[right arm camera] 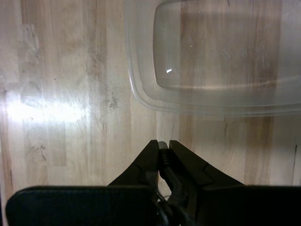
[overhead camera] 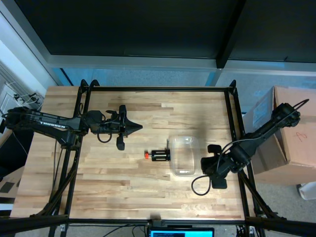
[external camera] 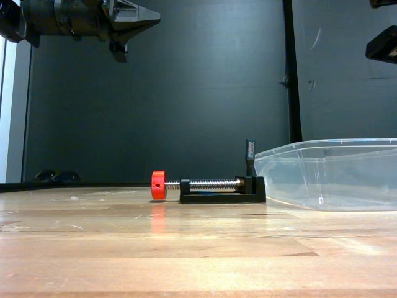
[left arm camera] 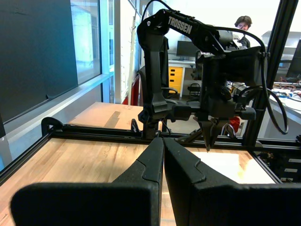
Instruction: Remove the USB-C connector from the USB-C receptacle and place in the container
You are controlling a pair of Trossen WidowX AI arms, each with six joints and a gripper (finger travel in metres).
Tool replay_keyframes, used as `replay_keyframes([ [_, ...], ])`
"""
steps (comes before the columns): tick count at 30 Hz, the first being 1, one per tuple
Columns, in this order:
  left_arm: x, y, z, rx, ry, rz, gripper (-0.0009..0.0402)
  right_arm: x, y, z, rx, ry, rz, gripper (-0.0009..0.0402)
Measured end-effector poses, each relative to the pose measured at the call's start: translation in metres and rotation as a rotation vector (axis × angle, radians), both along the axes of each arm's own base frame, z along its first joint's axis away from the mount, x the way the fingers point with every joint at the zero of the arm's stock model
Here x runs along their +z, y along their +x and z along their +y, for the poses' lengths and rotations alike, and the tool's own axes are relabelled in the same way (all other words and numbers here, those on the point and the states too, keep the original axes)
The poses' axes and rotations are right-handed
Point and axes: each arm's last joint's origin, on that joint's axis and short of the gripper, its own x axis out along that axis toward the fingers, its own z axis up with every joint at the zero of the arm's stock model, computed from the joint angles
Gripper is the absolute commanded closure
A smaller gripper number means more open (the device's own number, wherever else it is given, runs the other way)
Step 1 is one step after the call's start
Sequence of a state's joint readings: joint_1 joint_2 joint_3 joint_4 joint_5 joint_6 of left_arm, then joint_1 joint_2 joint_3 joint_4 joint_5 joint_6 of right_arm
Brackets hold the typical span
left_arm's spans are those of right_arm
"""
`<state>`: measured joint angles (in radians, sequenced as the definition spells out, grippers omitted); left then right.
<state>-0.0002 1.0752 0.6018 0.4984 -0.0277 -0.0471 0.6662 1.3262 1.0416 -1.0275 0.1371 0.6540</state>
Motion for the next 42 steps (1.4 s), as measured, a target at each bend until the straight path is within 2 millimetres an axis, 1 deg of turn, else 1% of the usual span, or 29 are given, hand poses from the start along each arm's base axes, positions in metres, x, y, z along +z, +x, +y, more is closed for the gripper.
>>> replay_keyframes([
  [6, 0.000, 0.000, 0.000, 0.000, 0.000, 0.000, 0.0393, -0.009, -0.005, 0.001, -0.003, -0.014, 0.024, 0.0393],
  [18, 0.000, 0.000, 0.000, 0.000, 0.000, 0.000, 0.0393, -0.043, -0.017, -0.005, -0.011, -0.068, 0.094, 0.0393],
  [26, 0.000, 0.000, 0.000, 0.000, 0.000, 0.000, 0.0393, -0.054, -0.019, -0.006, -0.016, -0.056, 0.083, 0.0389],
  [28, 0.000, 0.000, 0.000, 0.000, 0.000, 0.000, 0.0393, -0.054, -0.019, -0.006, -0.016, -0.058, 0.086, 0.0374],
  [30, 0.000, 0.000, 0.000, 0.000, 0.000, 0.000, 0.0393, -0.054, -0.019, -0.006, -0.016, -0.058, 0.086, 0.0350],
  [38, 0.000, 0.000, 0.000, 0.000, 0.000, 0.000, 0.0393, -0.054, -0.019, -0.007, -0.019, -0.065, 0.081, 0.0228],
  [42, 0.000, 0.000, 0.000, 0.000, 0.000, 0.000, 0.0393, -0.054, -0.019, -0.007, -0.022, -0.065, 0.081, 0.0181],
])
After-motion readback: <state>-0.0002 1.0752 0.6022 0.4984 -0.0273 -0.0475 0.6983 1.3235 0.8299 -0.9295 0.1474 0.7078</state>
